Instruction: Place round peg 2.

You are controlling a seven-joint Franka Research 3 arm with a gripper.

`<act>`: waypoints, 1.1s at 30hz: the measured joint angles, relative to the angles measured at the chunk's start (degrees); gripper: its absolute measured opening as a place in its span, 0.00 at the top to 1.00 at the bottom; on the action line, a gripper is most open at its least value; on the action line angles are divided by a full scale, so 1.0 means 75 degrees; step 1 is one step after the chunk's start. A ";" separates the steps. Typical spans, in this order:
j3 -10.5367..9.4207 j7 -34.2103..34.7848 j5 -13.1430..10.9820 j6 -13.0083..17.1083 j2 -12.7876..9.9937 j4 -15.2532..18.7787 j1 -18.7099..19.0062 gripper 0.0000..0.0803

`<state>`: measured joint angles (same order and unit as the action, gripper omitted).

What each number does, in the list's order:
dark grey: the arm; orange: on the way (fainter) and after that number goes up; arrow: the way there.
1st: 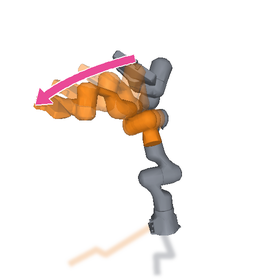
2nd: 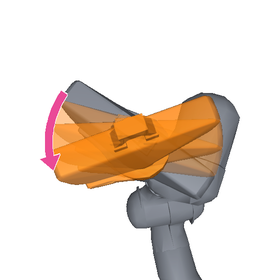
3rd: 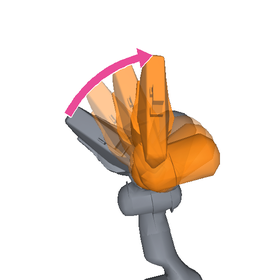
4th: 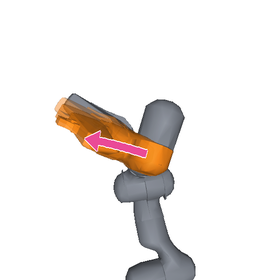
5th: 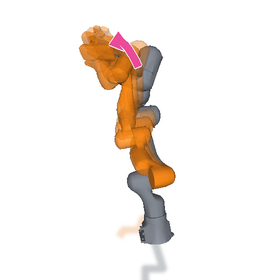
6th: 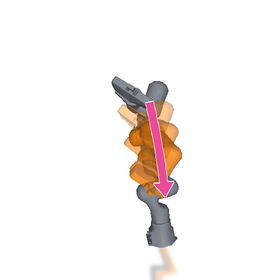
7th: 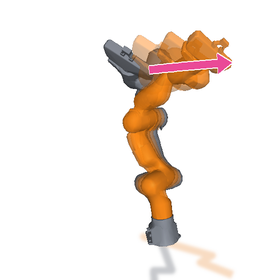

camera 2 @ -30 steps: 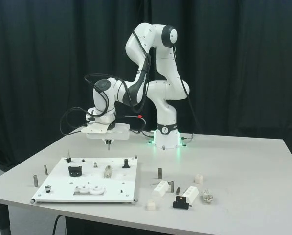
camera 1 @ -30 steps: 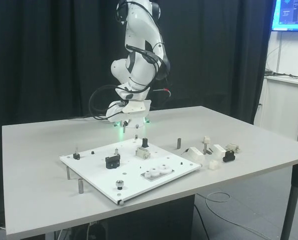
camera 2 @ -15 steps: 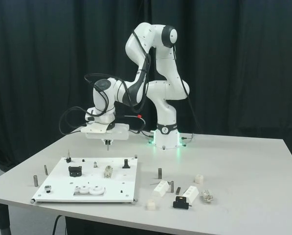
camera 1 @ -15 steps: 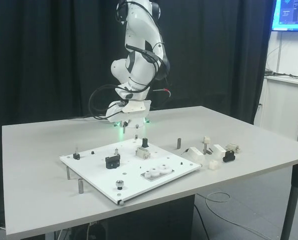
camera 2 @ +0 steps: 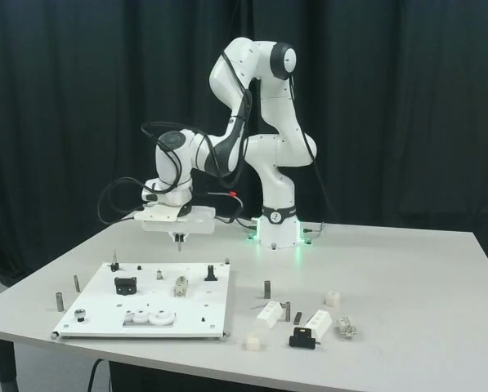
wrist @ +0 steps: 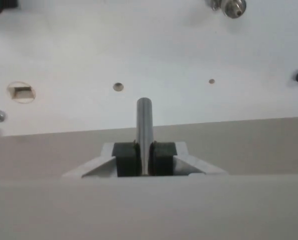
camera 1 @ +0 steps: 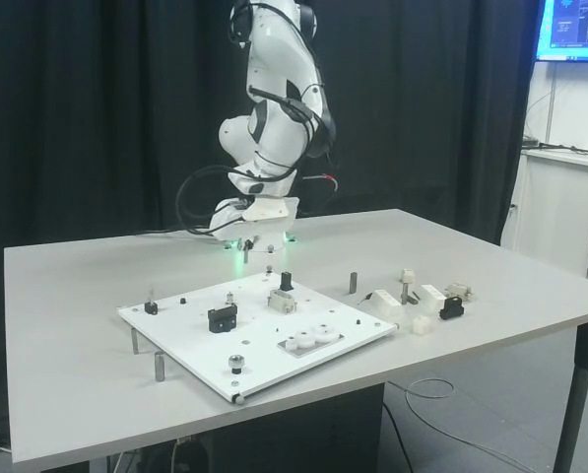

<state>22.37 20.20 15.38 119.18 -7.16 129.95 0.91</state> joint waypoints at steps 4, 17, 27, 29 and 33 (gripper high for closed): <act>-0.0038 0.0000 -0.0135 0.0000 0.0000 -0.0015 0.0080 0.91; -0.0112 0.0235 -0.1131 0.0000 0.0000 -0.0069 0.0925 0.91; -0.0514 0.1071 -0.1336 0.0183 -0.0125 -0.0195 0.1506 0.91; -0.0608 0.1240 -0.1335 0.0239 -0.0202 -0.0249 0.1580 0.91; -0.0793 0.1462 -0.1335 0.0267 -0.0414 -0.0417 0.1667 0.91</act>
<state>16.43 31.16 5.37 121.18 -10.27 126.82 13.41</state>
